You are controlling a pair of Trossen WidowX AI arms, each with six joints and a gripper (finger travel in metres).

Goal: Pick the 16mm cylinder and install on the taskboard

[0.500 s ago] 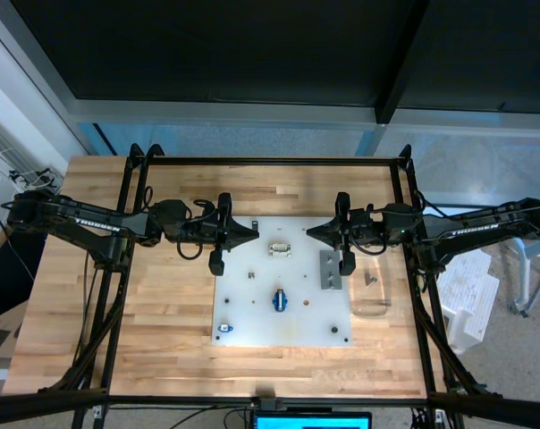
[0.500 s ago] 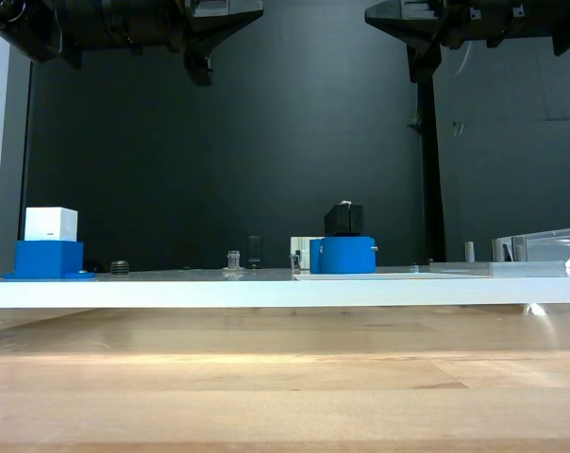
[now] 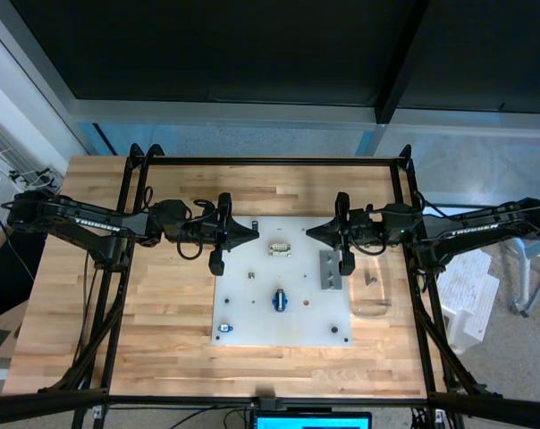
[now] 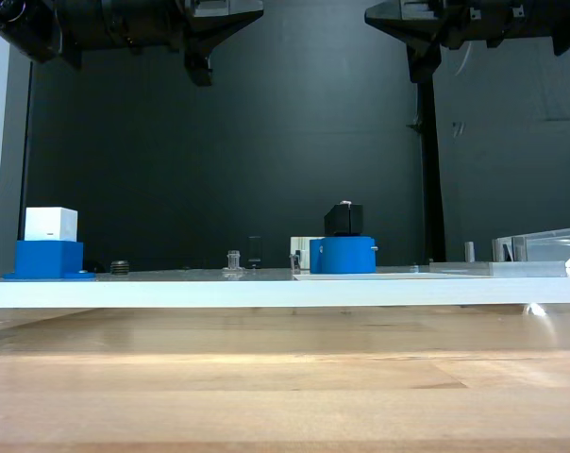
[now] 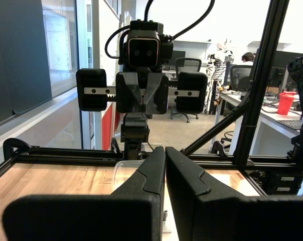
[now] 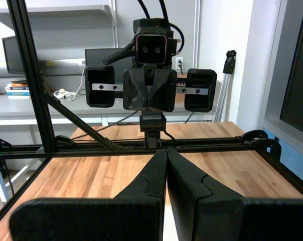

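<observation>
High view: the left gripper (image 3: 254,232) and the right gripper (image 3: 310,232) hang level above the far edge of the taskboard (image 3: 252,308), tips pointing at each other with a gap between them over the beige connector (image 3: 277,248). Neither touches anything on the board.

The left wrist view shows the left gripper's two fingers (image 5: 147,175) pressed together with nothing between them. The right wrist view shows the same for the right gripper, its fingers (image 6: 185,181) meeting along a thin seam. Each wrist camera looks straight at the opposite arm.

The 16mm cylinder (image 3: 370,279) sits off the board, inside the clear tray (image 3: 374,312) that lies on the wooden table (image 3: 154,313) just beside the taskboard's right edge. It lies near and below the right gripper, and well apart from the left one.

On the white plate, the grey block (image 3: 330,269) lies near the right edge, just beside the tray. The blue fitting (image 3: 279,300) stands near the middle of the plate.
</observation>
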